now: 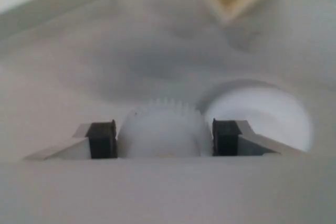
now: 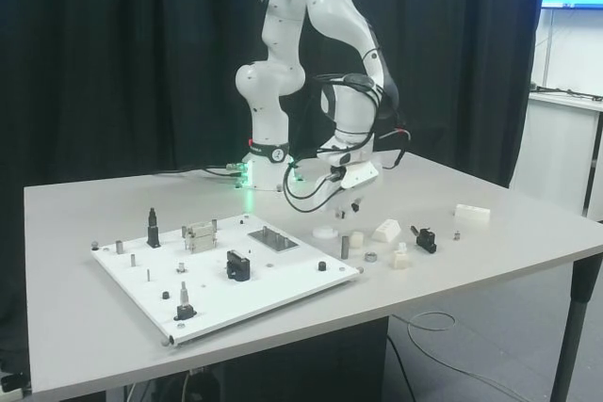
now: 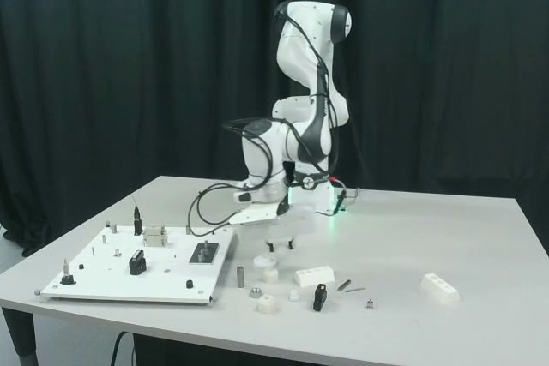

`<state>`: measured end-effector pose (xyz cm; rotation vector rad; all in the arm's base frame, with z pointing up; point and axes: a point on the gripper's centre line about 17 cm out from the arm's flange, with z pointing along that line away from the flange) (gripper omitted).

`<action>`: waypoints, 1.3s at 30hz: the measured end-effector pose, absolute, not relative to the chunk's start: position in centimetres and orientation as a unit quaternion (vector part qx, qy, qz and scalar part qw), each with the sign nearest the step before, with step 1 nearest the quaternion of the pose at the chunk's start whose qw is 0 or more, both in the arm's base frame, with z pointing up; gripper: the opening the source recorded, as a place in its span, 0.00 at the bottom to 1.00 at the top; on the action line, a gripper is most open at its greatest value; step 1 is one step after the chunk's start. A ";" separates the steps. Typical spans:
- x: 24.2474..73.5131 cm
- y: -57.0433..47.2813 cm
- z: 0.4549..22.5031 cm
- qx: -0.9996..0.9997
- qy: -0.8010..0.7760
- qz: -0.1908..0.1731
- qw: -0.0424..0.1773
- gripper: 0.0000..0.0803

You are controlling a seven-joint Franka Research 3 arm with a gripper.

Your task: Place medium gear.

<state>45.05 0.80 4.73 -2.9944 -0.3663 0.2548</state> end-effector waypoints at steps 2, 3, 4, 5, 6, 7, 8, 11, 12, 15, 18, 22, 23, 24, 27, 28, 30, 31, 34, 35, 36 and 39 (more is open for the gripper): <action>44.8 1.5 4.4 -0.988 -0.121 0.082 0.055 0.49; 44.7 1.9 4.3 -0.988 -0.120 0.082 0.054 0.49; 44.6 2.2 4.1 -0.988 -0.120 0.081 0.053 0.49; 44.5 2.5 4.0 -0.988 -0.119 0.080 0.052 0.49; 44.4 2.8 3.9 -0.988 -0.119 0.079 0.051 0.49; 44.4 3.1 3.8 -0.989 -0.119 0.077 0.050 0.49; 44.3 3.4 3.7 -0.989 -0.120 0.076 0.049 0.49; 44.3 4.1 3.4 -0.989 -0.123 0.071 0.047 0.49; 44.3 4.3 3.3 -0.989 -0.123 0.069 0.046 0.49; 44.3 4.8 3.1 -0.989 -0.127 0.065 0.045 0.49; 44.3 5.2 2.9 -0.989 -0.131 0.060 0.043 0.49; 44.4 5.6 2.6 -0.988 -0.136 0.056 0.040 0.49; 44.4 5.7 2.6 -0.988 -0.137 0.055 0.040 0.49; 44.4 5.7 2.5 -0.988 -0.138 0.054 0.039 0.49; 44.5 5.9 2.3 -0.988 -0.140 0.053 0.038 0.49; 44.5 6.0 2.2 -0.988 -0.140 0.052 0.037 0.49; 44.5 6.1 2.2 -0.988 -0.139 0.052 0.037 0.49; 44.5 6.1 2.2 -0.988 -0.138 0.051 0.037 0.49; 44.6 6.3 2.2 -0.989 -0.136 0.050 0.036 0.75; 44.7 6.4 2.2 -0.989 -0.136 0.049 0.036 0.75; 44.7 6.5 2.2 -0.989 -0.136 0.048 0.036 0.75; 44.8 6.7 2.2 -0.989 -0.136 0.047 0.036 0.94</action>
